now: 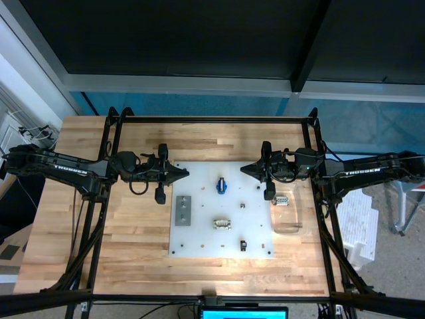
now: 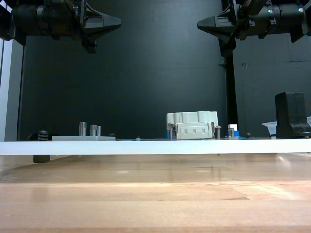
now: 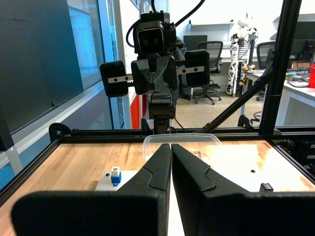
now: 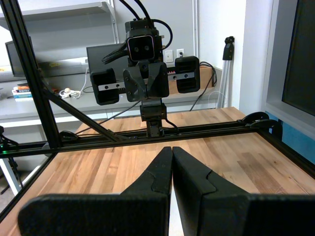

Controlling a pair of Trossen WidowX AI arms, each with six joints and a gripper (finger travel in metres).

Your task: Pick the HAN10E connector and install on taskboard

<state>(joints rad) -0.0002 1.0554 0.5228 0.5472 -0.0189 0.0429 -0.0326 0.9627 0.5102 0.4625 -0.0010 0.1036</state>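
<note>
The HAN10E connector (image 1: 281,200), small and beige-grey, lies in the clear tray (image 1: 292,228) just off the right edge of the white taskboard (image 1: 199,242). A similar beige block (image 1: 222,224) (image 2: 192,125) stands on the board near its middle. My left gripper (image 1: 184,173) (image 2: 118,20) (image 3: 171,146) hovers shut over the board's back left corner. My right gripper (image 1: 244,169) (image 2: 200,23) (image 4: 172,148) hovers shut over the back right, just behind and left of the connector. Both point inward, well above the board, holding nothing.
On the board are a grey metal block (image 1: 182,211), a blue part (image 1: 221,185) (image 3: 115,175) and a small black part (image 1: 244,245) (image 2: 291,116). A black frame (image 1: 212,120) runs round the wooden table.
</note>
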